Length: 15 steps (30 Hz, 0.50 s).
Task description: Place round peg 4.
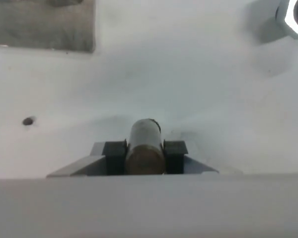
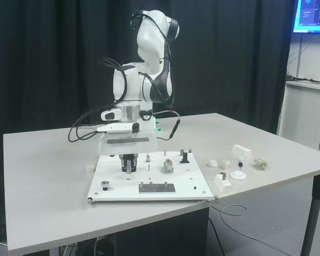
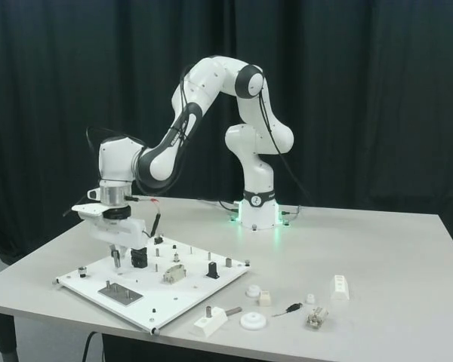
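In the wrist view a dark round peg (image 1: 145,146) stands upright between the black fingers (image 1: 114,154) of my gripper (image 1: 145,156), which is shut on it. Below it lies the white board (image 1: 188,89), and I cannot tell whether the peg's lower end touches it. From the first room view the gripper (image 2: 129,164) hangs over the left part of the white board (image 2: 149,198), the peg (image 2: 129,169) sticking out below. The second room view shows the gripper (image 3: 116,253) over the board's (image 3: 83,285) near left part, holding the peg (image 3: 116,260).
A grey plate (image 2: 156,187) with small pegs lies on the board's front; the wrist view shows its corner (image 1: 42,25). A small hole (image 1: 28,120) and a white nut (image 1: 295,17) are nearby. A black bracket (image 2: 184,157) and grey fixture (image 2: 168,166) stand on the board. Loose white parts (image 2: 236,174) lie right.
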Motion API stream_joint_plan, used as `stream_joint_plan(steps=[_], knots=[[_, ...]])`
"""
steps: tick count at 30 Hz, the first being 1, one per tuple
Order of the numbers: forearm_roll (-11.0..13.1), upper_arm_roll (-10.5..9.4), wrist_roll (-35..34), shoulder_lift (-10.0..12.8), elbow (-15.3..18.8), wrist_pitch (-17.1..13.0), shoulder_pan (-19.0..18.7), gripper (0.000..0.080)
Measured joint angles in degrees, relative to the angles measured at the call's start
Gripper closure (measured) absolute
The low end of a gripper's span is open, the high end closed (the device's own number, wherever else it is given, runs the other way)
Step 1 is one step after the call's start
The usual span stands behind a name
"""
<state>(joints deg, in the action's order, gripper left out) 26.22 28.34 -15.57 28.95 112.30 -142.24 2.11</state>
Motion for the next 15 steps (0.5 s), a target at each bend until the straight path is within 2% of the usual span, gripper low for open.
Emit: stream_joint_plan(steps=[7, 15], knots=[[-0.9, 0.31, 0.0, -1.7, 0.0, 1.4, 0.0, 0.0649], [-1.1, 0.66, 0.0, -2.3, 0.0, 2.1, 0.0, 0.0649]])
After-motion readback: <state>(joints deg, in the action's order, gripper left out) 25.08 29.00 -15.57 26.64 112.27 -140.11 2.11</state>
